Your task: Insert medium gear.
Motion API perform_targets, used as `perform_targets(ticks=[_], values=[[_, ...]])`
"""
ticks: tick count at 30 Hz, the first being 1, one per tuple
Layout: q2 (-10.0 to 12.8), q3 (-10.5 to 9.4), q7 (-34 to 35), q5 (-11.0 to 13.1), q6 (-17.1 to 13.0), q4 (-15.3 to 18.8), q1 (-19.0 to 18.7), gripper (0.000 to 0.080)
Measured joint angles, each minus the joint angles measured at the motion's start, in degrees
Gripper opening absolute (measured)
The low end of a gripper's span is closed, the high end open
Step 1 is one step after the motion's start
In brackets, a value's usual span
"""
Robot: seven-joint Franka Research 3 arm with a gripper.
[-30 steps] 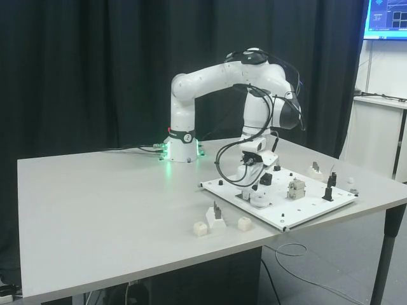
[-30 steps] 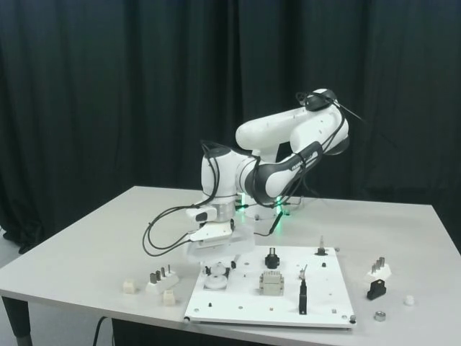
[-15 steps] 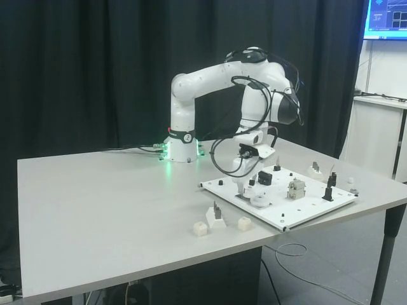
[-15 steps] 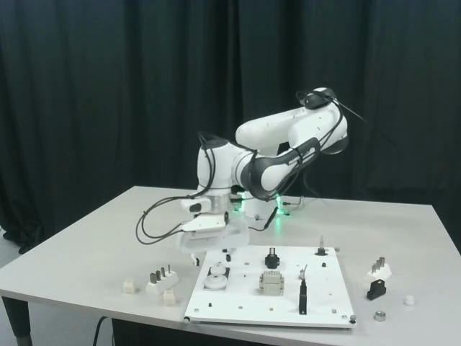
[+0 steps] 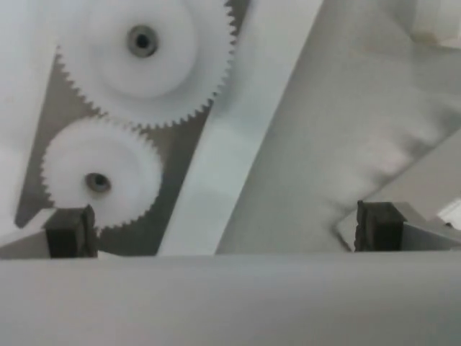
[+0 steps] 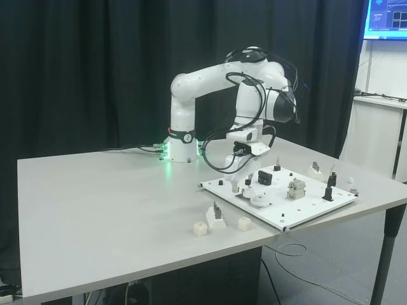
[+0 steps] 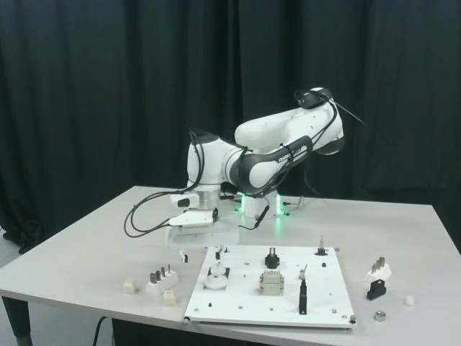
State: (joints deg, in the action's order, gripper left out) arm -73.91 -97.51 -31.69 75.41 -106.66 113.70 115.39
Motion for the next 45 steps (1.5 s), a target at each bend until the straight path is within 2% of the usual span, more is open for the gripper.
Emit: perform_targets(ticks=[22, 33, 45], values=[[-0.2, -1.61, 0.0, 1.2, 0.0, -1.3, 1.3, 0.08], [-0.4, -2.91, 0.0, 1.4, -1.5, -1.6, 1.6, 0.08], [-0.4, -2.79, 0.0, 1.3, -1.5, -1.6, 1.4, 0.08]])
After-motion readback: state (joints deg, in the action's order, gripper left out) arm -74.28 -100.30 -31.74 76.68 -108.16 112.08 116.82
